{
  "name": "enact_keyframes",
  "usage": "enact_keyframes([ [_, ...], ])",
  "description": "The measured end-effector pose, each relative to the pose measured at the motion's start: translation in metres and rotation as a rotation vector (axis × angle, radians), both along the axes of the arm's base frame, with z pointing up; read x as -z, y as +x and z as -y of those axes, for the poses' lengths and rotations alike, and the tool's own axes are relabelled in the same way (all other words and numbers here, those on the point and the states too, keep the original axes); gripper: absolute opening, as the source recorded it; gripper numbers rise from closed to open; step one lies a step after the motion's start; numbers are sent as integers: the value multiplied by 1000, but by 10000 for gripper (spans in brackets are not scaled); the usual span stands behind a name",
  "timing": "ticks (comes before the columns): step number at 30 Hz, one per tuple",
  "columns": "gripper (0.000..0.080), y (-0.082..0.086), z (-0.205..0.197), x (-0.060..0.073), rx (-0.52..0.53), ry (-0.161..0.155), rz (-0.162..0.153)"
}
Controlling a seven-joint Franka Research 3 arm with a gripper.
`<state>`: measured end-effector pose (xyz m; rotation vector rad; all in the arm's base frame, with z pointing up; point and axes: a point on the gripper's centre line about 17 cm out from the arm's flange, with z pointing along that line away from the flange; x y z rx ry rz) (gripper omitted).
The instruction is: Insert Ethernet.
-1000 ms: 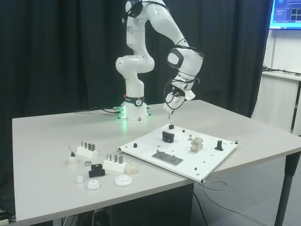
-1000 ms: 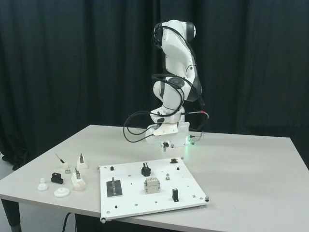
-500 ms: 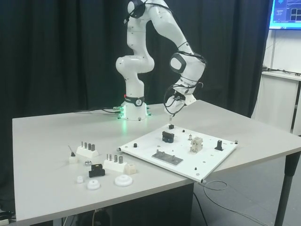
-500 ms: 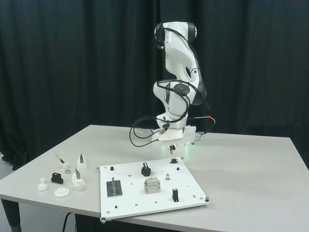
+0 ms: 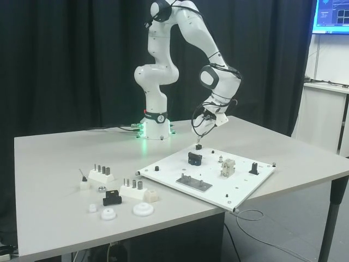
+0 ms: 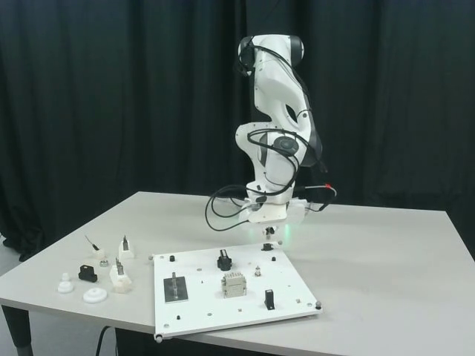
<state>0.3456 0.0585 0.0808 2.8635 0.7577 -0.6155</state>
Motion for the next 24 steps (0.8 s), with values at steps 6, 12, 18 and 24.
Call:
enact_keyframes([
  [6,91,-2,-4,3,9,-7,-1],
  [12,91,-2,-6,5,13,-9,1],
  [18,91,-1,-7,8,17,-9,3],
  [24,91,-1,-7,9,18,-9,2],
])
